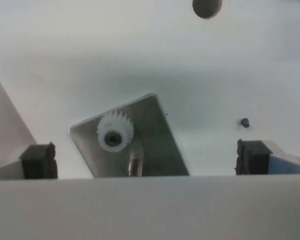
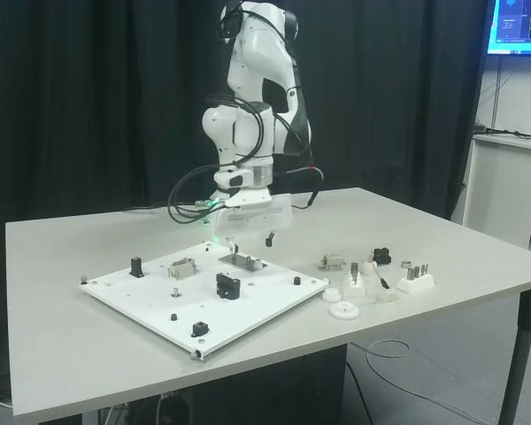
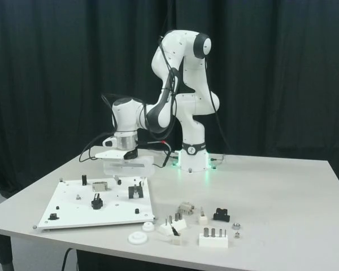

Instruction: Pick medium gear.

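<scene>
From my remote station, I see the grey surface (image 2: 88, 257) carrying the white Franka arm (image 3: 183, 84), bent forward over a white board (image 2: 248, 305) that lies flat on it. The end effector (image 1: 145, 159) hangs above the board's grey metal plate (image 1: 152, 135), its two black fingertips (image 1: 39, 161) spread wide, one to either side of the plate and gripping nothing. On that plate a small white gear (image 1: 115, 131) sits on its peg, beside a bare metal pin (image 1: 133, 162). Off the board, near the surface's front edge, lie two loose white gears (image 2: 342, 311), close to white blocks (image 2: 416, 281) holding pegs. I cannot tell which gear is the medium one.
</scene>
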Motion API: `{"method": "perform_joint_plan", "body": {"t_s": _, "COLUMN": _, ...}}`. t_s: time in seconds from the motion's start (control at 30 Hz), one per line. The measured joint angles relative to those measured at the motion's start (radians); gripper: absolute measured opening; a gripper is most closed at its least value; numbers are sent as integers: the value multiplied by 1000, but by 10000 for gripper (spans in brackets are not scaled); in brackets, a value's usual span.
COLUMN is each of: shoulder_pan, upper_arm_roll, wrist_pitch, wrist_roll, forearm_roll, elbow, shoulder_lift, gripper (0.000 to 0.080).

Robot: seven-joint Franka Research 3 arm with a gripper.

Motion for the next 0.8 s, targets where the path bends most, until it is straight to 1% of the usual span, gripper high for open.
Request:
{"method": "perform_joint_plan", "body": {"t_s": 0.6, "shoulder_pan": 3, "upper_arm_roll": 0, "wrist_pitch": -14, "wrist_roll": 13, "forearm_roll": -20, "elbow": 1, "shoulder_lift": -21, "gripper": 800}}
{"method": "perform_joint_plan", "body": {"t_s": 0.8, "shoulder_pan": 9, "upper_arm_roll": 0, "wrist_pitch": -14, "wrist_roll": 22, "forearm_roll": -22, "elbow": 13, "shoulder_lift": -25, "gripper": 800}}
